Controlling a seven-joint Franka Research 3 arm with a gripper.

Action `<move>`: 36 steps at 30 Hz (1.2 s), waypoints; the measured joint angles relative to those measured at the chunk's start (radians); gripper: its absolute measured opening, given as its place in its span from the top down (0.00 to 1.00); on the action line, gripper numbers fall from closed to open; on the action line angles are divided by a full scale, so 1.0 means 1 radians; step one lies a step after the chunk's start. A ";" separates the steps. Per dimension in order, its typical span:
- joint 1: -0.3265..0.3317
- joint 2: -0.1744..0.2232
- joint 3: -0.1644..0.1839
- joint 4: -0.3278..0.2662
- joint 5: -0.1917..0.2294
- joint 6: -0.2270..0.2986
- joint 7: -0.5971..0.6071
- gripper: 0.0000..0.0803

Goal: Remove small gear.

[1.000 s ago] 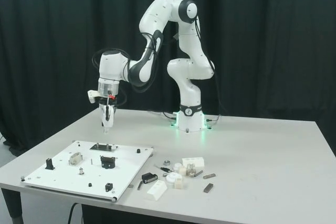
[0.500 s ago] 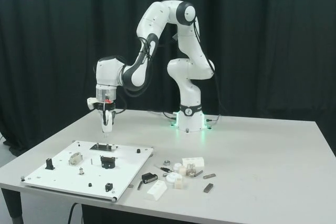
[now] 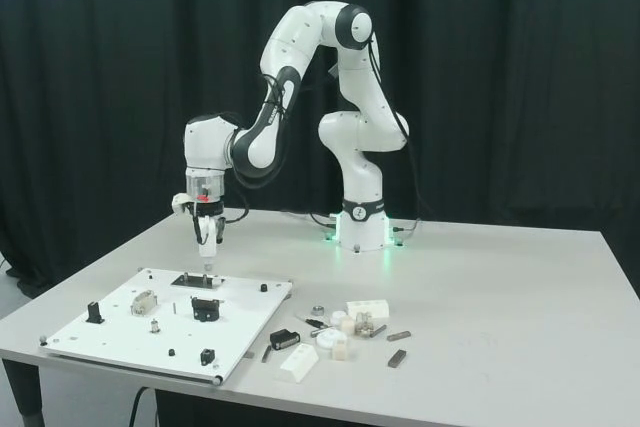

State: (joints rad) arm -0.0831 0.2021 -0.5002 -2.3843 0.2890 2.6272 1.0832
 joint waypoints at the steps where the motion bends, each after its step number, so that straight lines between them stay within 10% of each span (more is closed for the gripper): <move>1: 0.000 0.000 0.001 -0.003 0.001 -0.001 0.004 0.00; 36: 0.023 0.049 0.011 -0.049 0.004 0.061 0.046 0.00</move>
State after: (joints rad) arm -0.0605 0.2508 -0.4897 -2.4337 0.2934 2.6886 1.1294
